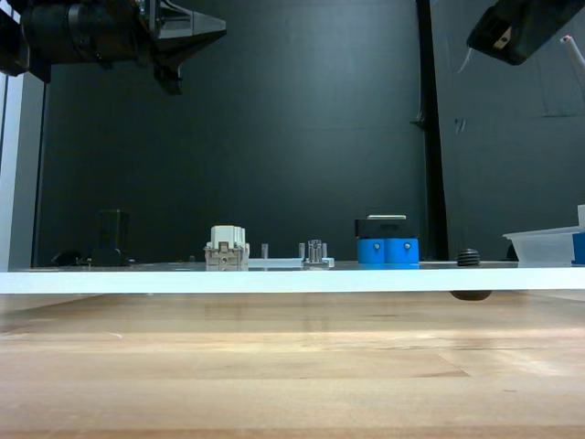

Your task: Remove the rj45 connector and place it in the container

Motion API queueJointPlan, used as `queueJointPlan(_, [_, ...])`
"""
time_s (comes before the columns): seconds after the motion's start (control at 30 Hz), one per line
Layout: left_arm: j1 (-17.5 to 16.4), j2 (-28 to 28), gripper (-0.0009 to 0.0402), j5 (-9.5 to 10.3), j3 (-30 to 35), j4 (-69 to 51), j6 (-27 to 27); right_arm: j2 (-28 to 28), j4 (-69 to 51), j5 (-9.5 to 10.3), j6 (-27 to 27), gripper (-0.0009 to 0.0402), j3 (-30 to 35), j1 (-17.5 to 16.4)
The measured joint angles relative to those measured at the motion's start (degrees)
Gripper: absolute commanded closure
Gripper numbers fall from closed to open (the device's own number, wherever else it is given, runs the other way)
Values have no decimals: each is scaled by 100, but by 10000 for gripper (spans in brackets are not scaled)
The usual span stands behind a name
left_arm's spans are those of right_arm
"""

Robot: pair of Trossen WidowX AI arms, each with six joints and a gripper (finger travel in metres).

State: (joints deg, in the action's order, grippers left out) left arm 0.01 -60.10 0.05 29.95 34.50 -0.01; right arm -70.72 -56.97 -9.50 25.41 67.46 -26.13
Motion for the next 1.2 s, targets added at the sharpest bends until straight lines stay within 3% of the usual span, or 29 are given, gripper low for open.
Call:
queueJointPlan(0.13, [0,0,392,-2,-2,0,0,-267,-258,-20,181,393,264,-238])
queueJointPlan(0.37, [0,0,392,0,-2,0,-2,-719,-459,-293,505,393,546,-590])
queueJointPlan(0.67, [0,0,392,0,0,2,-2,-1123,-463,-297,807,388,577,-938])
queueJointPlan(1.2, [0,0,392,-2,0,0,0,-1537,-188,-295,1010,212,494,-1021])
